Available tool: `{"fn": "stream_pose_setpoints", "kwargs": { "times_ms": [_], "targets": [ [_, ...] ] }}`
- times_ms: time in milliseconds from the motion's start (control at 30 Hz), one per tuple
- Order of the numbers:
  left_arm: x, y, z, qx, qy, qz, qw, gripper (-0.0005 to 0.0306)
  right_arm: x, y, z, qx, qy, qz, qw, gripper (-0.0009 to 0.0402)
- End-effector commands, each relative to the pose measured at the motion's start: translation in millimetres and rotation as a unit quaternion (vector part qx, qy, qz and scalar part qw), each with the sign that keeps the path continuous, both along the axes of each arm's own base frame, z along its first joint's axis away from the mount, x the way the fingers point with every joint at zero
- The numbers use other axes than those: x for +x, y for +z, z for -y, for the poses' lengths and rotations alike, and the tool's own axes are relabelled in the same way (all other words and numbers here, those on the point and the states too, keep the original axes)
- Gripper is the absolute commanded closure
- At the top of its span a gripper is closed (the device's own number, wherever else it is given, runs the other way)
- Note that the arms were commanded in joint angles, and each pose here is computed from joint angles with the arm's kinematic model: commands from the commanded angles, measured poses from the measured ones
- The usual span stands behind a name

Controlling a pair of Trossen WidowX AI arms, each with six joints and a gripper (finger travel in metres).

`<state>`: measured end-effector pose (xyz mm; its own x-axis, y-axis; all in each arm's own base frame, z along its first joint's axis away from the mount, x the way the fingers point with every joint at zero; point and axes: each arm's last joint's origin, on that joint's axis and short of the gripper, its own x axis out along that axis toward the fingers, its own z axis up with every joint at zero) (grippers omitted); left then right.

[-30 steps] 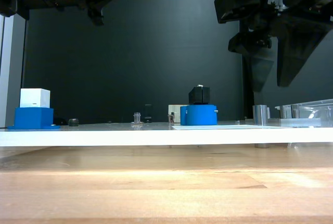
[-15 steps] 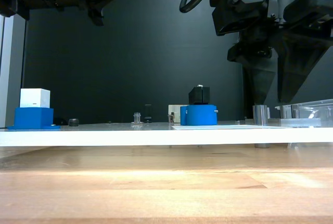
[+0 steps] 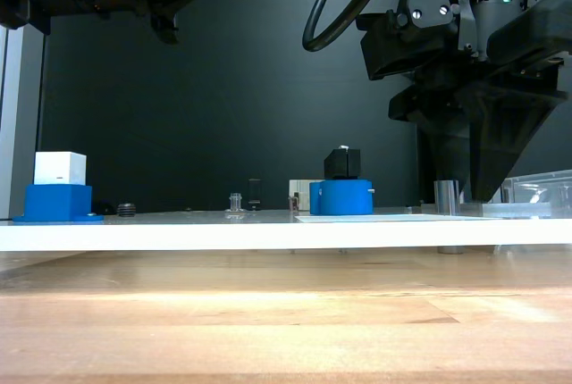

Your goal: Remove the 16mm cylinder and place in the container

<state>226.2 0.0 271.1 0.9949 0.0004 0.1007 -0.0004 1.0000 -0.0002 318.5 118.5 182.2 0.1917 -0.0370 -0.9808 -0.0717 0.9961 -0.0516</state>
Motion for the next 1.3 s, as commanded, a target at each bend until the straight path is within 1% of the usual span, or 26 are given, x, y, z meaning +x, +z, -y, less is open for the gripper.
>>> {"fn": "stream_pose_setpoints", "kwargs": {
  "times_ms": [33, 567, 733, 1300],
  "targets": [
    [0.1, 0.1, 0.0, 0.0, 0.0, 0.0, 1.0, 0.03, 1.0, -1.8, -0.6, 0.001, 0.0, 0.0, 1.0, 0.0263],
    [0.1, 0.1, 0.0, 0.0, 0.0, 0.0, 1.0, 0.03, 1.1, -2.0, -1.1, 0.001, 0.0, 0.001, 1.0, 0.0393],
    [0.1, 0.1, 0.0, 0.0, 0.0, 0.0, 1.0, 0.03, 1.2, -2.0, -1.0, 0.001, -0.001, 0.002, 1.0, 0.0389],
    [0.1, 0.1, 0.0, 0.0, 0.0, 0.0, 1.0, 0.03, 1.3, -2.0, -1.3, 0.001, -0.001, 0.002, 1.0, 0.0393]
  ]
}}
